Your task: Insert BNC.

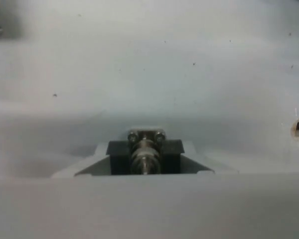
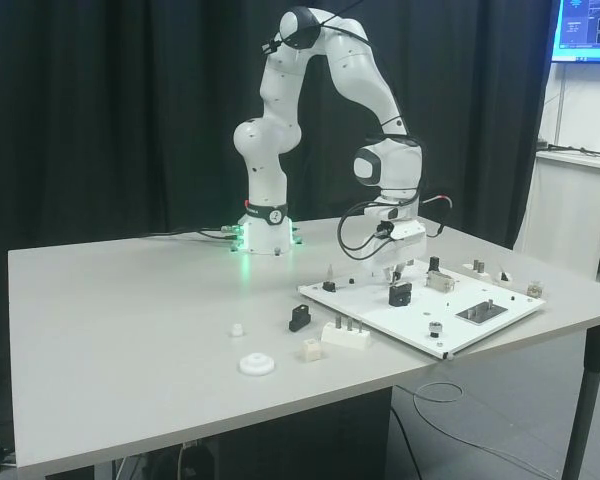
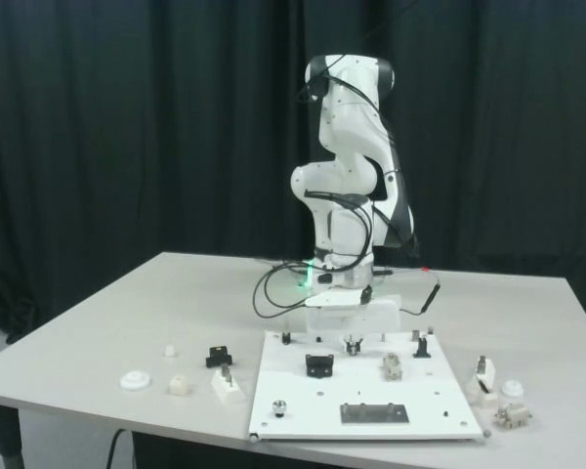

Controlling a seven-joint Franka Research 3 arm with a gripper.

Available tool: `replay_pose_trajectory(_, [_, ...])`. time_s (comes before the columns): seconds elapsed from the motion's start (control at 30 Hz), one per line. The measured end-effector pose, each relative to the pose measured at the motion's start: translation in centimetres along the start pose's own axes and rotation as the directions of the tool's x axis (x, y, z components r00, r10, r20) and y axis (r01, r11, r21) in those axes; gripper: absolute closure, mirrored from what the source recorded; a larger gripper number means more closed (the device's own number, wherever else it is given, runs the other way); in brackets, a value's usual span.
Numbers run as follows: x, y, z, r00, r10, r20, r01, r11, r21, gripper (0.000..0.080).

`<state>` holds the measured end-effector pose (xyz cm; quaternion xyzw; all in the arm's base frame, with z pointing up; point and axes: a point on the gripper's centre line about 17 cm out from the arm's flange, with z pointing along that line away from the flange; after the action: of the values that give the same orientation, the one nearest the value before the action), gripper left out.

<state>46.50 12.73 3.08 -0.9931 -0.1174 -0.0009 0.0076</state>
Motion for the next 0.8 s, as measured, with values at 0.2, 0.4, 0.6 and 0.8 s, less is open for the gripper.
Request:
replay_pose_trajectory(0.2, [-0.1,0.0,0.0,1.0,0.001,0.004,-0.001,1.0,0.0,0.0682])
replay_pose_trajectory(0.4, [-0.5,0.3,-0.1,1.0,0.005,0.018,-0.005,1.0,0.002,0.0682])
replay_pose_trajectory(0.6, [-0.2,0.3,-1.3,1.0,0.008,0.008,-0.008,1.0,0.013,0.014])
replay_pose_trajectory(0.8, [0.6,0.2,-3.6,1.0,0.004,-0.009,-0.004,1.0,0.027,0.0031])
